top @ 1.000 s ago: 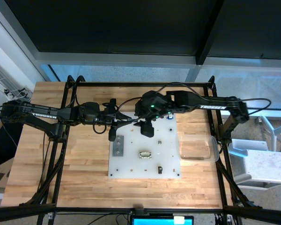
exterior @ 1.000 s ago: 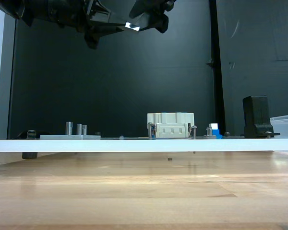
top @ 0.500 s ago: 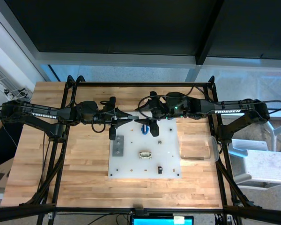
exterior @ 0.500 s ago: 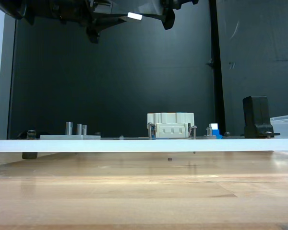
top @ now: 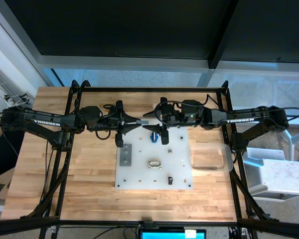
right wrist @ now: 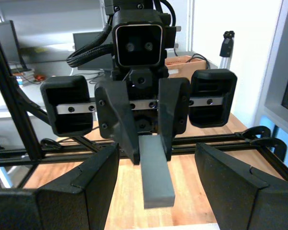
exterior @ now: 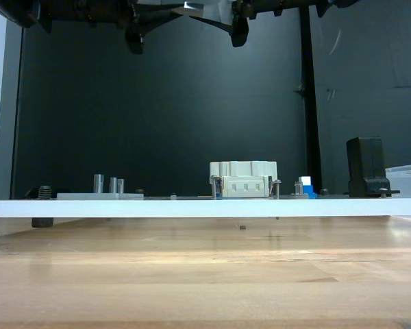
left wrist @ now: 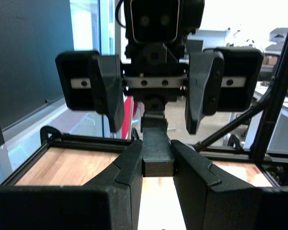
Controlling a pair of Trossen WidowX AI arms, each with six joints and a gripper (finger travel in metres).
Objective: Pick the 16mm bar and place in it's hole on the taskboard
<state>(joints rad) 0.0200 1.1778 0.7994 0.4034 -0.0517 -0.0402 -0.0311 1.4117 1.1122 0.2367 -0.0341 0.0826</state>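
Two end effectors: left (left wrist: 158,144) grips bar (right wrist: 156,177), right (left wrist: 153,125) gapes.

The 16mm bar (right wrist: 156,179) is grey, left gripper (left wrist: 158,158) and right gripper (right wrist: 156,153) black.

The desk (top: 89,169) is made of pale wood strips. A black metal frame (top: 149,90) stands around it. Behind the desk, the wall (exterior: 157,103) is dark, almost black. The floor (top: 139,77) past the far edge is grey and a bit shiny. On the left there is a white wall (top: 7,47). A small screen (top: 172,234) glows blue at the near edge. Bright daylight comes through a window (left wrist: 86,24).
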